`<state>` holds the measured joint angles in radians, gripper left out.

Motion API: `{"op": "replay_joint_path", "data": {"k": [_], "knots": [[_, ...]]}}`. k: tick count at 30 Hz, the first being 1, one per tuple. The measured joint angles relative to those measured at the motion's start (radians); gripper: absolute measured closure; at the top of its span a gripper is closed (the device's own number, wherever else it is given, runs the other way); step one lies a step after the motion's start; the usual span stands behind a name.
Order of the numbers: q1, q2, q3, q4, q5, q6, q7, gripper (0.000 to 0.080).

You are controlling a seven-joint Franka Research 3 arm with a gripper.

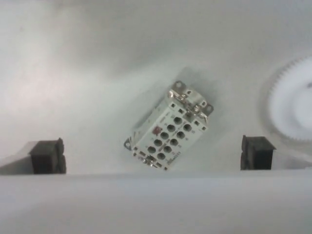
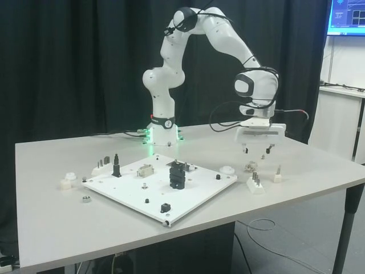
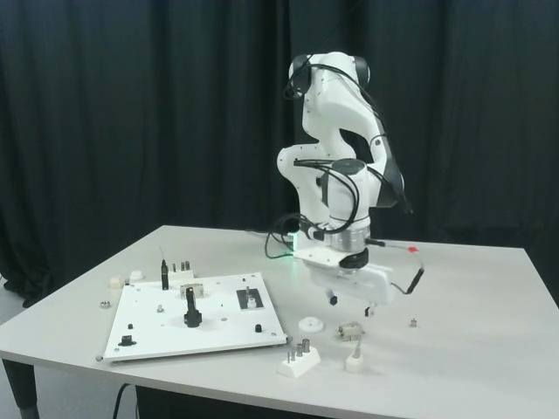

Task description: Pick waterproof.

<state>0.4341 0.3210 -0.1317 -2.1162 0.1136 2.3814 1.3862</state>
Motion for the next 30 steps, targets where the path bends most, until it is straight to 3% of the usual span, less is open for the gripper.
{"op": "replay_joint_path", "data": {"k": [17, 30], "knots": [[0.024, -0.013, 0.000, -0.013, -0.046, 0.010, -0.485, 0.0003], [0.023, -0.013, 0.000, -0.064, -0.046, 0.109, -0.690, 0.0003]]}}
